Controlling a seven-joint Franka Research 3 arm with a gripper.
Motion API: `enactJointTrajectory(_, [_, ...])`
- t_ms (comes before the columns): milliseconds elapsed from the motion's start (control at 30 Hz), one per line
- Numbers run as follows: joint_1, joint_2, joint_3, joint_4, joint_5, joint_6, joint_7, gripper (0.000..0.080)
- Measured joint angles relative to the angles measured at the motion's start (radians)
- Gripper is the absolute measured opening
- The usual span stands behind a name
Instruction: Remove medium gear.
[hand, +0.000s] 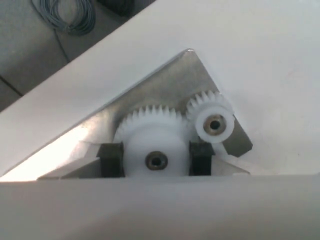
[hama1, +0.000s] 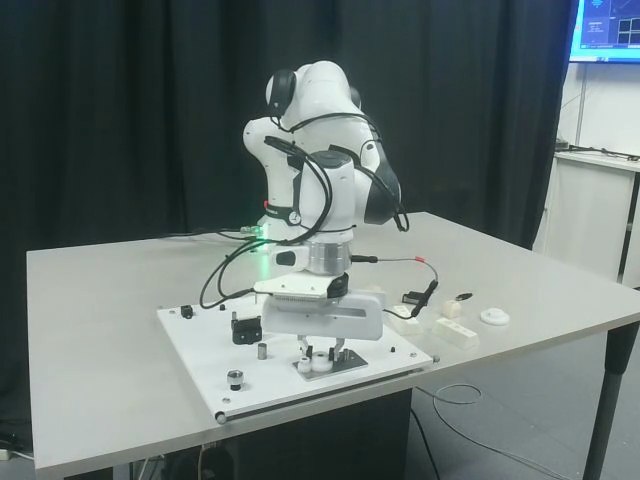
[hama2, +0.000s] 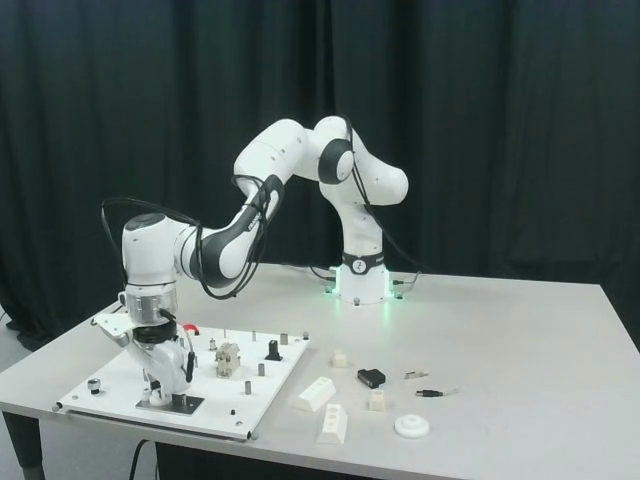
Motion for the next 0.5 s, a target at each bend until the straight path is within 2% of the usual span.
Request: enactJointTrajectory(500, [0.015, -0.019, -0.009, -0.044, 0.0, 0.047, 0.199, 0.0277])
